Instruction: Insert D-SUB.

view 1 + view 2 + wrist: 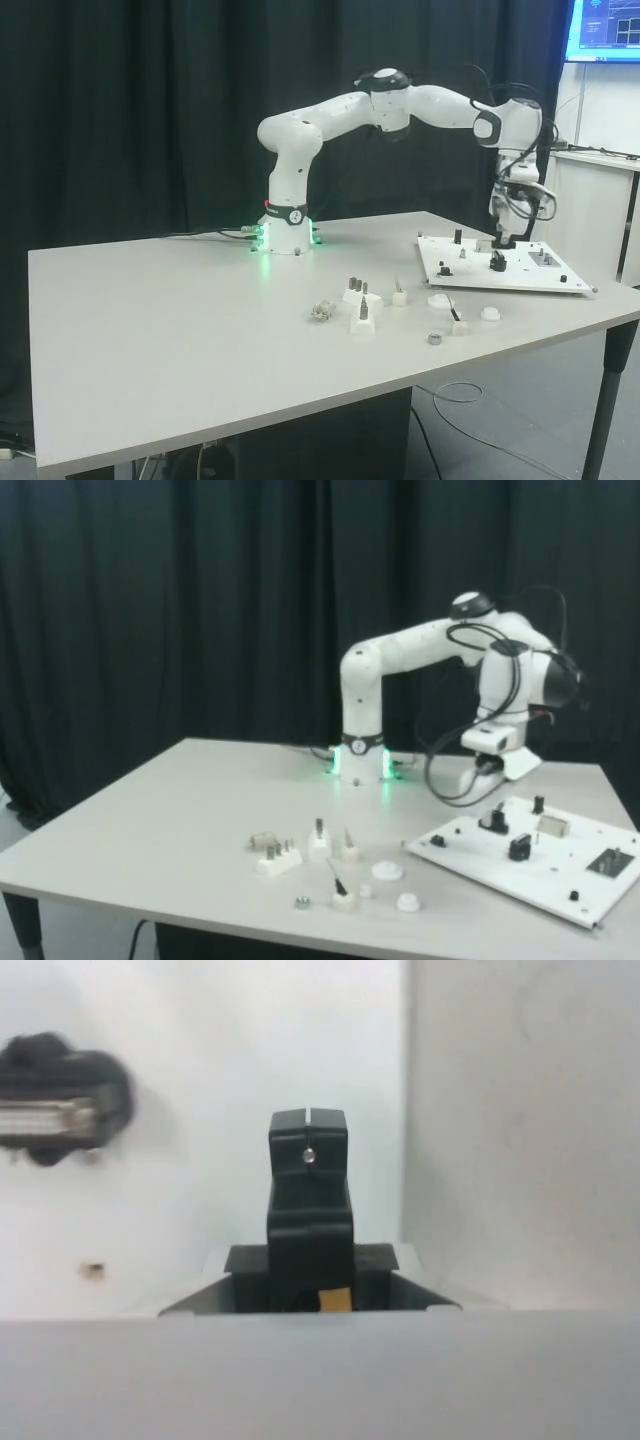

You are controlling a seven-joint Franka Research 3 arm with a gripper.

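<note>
In the wrist view, the D-SUB socket (pixel 48 1117), a row of metal contacts in a black surround, sits on the white board (pixel 230 1050). My gripper (pixel 308 1118) hangs over bare board off to one side of the socket. Its black fingers (pixel 290 1160) are shut together with nothing showing between them. From the first room view the gripper (pixel 503 238) is just above the far part of the board (pixel 530 285). A small grey metal part (pixel 322 312), possibly the plug, lies on the table well away from the board. The second room view shows this part (pixel 262 840) too.
Black fittings (pixel 493 822) and other fixtures (pixel 552 827) stand on the board (pixel 560 880). White holders with pegs (pixel 358 300) and small white discs (pixel 440 300) lie on the grey table between the board and the small grey part. The board's edge (pixel 405 1160) runs close beside my fingers.
</note>
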